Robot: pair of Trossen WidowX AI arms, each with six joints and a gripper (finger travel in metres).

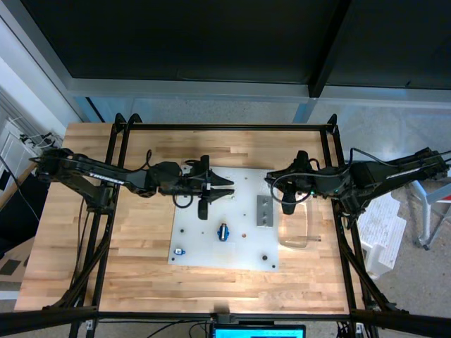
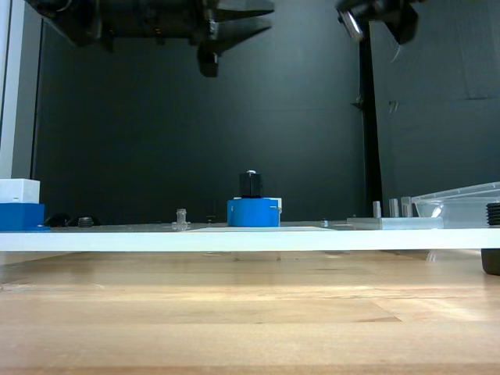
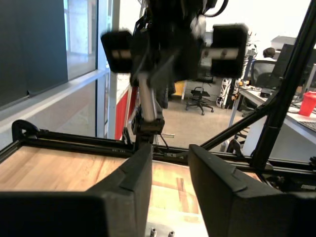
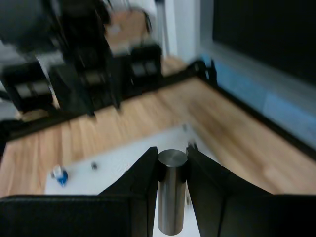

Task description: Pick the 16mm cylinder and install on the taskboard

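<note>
Since the short grey metal 16mm cylinder (image 4: 172, 197) is already clamped between the fingers of the right gripper (image 1: 288, 204), what you need to watch is how it sits against the large flat white square taskboard (image 1: 204, 243). The cylinder hangs high in the air over the board's right edge, near the rectangular grey metal block (image 1: 263, 210), and the board lies below it, well apart. Its long axis runs along the gripper's fingers, with 1 flat end showing past the fingertips, so I judge you must point that end straight down at the board before lowering. I cannot tell which hole is meant to take it. The left gripper (image 3: 170, 153) hangs above the board's far left part, its 2 fingers parted with nothing between them. The right arm is nearer and has the part, so the left has no role here. The board rests flat on the pale wooden surface (image 1: 141, 239).
</note>
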